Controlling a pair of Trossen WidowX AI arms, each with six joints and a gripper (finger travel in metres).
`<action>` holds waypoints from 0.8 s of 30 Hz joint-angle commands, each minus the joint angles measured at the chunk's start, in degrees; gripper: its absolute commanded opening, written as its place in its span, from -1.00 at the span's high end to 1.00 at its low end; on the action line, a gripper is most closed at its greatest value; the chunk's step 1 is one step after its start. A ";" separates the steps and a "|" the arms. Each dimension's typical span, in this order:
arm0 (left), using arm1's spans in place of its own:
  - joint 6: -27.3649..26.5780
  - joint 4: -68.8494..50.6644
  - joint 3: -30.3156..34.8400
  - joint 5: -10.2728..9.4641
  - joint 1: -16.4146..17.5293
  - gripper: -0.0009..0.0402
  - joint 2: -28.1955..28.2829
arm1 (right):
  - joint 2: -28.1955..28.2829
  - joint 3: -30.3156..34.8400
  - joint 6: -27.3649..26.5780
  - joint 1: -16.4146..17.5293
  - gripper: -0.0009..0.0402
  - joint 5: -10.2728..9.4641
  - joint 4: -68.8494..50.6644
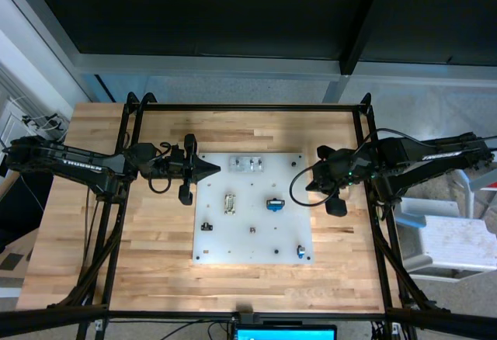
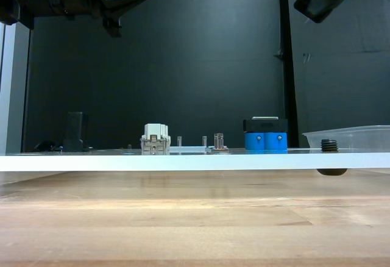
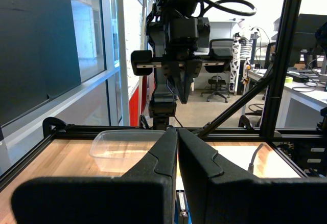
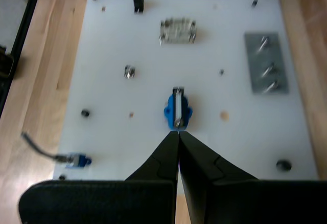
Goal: Remove the rj45 connector and place it in the container
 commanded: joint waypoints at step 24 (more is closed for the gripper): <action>0.00 0.00 0.02 0.02 0.00 0.95 0.02 | 11.43 1.46 21.35 19.23 0.96 4.46 -11.54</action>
